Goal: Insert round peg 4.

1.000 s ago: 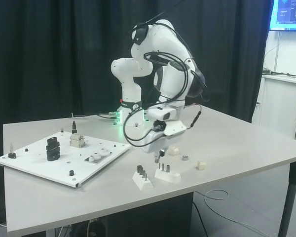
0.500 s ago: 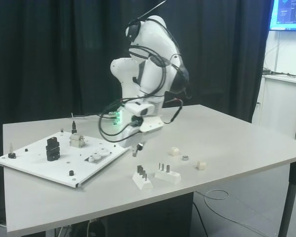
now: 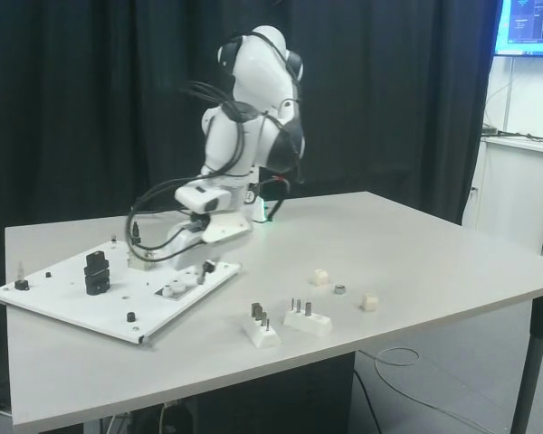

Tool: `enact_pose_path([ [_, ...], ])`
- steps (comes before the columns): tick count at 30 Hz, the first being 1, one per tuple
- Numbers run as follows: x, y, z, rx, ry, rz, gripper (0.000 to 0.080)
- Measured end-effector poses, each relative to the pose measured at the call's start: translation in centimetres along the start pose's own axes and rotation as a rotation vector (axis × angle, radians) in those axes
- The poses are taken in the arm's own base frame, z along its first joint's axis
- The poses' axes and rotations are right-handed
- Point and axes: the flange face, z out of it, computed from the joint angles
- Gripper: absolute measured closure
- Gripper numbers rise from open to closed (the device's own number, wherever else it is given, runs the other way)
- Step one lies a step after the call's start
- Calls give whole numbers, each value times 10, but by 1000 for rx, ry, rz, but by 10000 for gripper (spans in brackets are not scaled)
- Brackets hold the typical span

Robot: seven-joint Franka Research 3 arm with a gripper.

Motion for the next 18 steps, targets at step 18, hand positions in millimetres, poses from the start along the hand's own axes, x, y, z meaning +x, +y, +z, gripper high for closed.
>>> enact_pose_path([
  [18, -34, 80, 34, 48, -2, -105, 649],
])
